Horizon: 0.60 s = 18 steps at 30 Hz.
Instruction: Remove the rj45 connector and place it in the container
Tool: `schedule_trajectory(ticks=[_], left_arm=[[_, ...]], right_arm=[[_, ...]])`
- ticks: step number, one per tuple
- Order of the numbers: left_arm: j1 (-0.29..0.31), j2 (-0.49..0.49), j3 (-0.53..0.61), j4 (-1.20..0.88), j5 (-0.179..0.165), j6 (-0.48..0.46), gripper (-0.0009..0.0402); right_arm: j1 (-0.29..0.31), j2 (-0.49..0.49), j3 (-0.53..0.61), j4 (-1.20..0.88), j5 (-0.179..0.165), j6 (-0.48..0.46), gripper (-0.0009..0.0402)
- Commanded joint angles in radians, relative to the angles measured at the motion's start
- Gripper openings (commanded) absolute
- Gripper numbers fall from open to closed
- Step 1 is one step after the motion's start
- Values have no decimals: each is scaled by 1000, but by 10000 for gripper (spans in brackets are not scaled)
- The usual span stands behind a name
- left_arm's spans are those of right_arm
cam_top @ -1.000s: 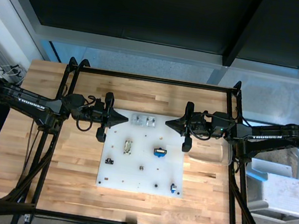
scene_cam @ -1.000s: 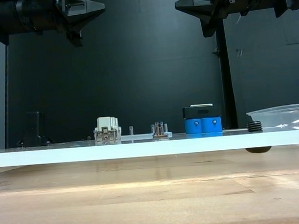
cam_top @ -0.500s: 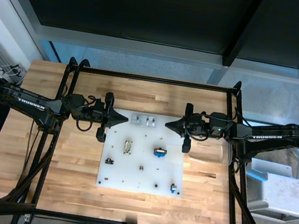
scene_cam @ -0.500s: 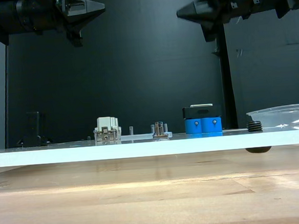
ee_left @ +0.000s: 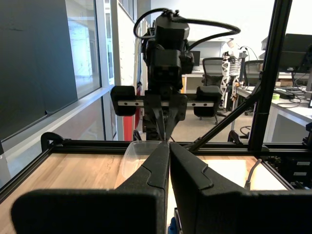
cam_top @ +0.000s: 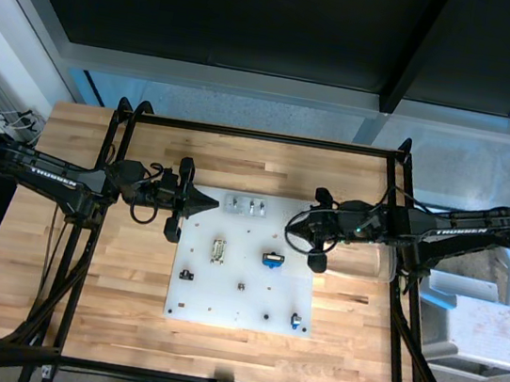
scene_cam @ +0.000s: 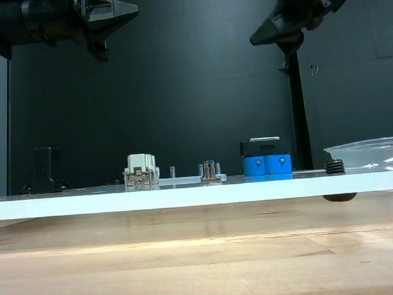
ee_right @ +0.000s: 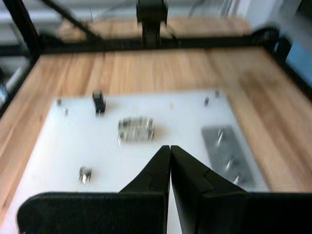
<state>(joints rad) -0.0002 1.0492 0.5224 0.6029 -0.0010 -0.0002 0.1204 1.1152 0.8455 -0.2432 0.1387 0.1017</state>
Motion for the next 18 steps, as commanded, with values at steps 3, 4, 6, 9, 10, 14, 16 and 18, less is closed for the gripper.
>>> schedule_trajectory(ticks=[3, 4, 6, 9, 10, 14, 16, 18], left_arm=[[0, 0, 0, 0, 0, 0, 0], [0, 0, 0, 0, 0, 0, 0], [0, 0, 0, 0, 0, 0, 0], [0, 0, 0, 0, 0, 0, 0], [0, 0, 0, 0, 0, 0, 0], [0, 0, 0, 0, 0, 0, 0], [0, 0, 0, 0, 0, 0, 0], [0, 0, 0, 0, 0, 0, 0]], right_arm=[[55, 61, 107, -189, 5, 47, 0], [66, 74, 126, -220, 5, 57, 0], [88, 92, 155, -269, 13, 83, 0], [120, 110, 187, -342, 37, 115, 0], [130, 118, 193, -362, 45, 130, 0], [171, 133, 201, -422, 56, 195, 0], [202, 139, 204, -446, 68, 233, 0], [234, 141, 205, -469, 87, 270, 0]])
